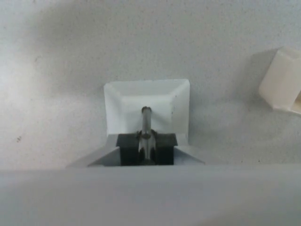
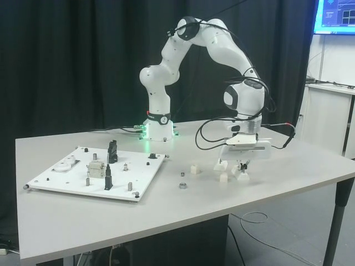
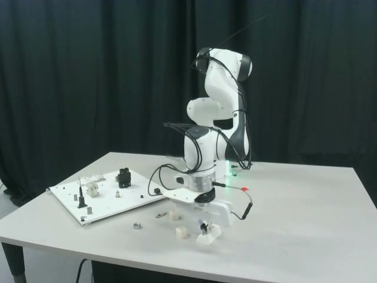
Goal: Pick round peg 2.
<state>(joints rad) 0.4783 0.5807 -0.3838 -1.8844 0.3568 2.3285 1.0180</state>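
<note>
The round peg (image 1: 146, 117) is a thin grey metal pin standing upright in a white square holder (image 1: 127, 101) on the grey table. My gripper (image 1: 146, 149) is down over the holder, and its black pads (image 1: 127, 148) press the peg from both sides, so it is shut on the peg. In the first room view the gripper (image 2: 243, 164) sits low over the holder (image 2: 242, 176), right of the table's middle. The second room view shows the gripper (image 3: 204, 226) just above the same holder (image 3: 207, 238) near the front edge.
Two more white blocks (image 2: 222, 177) (image 2: 194, 168) and a small metal nut (image 2: 181, 184) lie left of the gripper. A white board (image 2: 66, 183) carrying several small parts lies at the table's left. A cable (image 3: 238, 209) hangs from the wrist.
</note>
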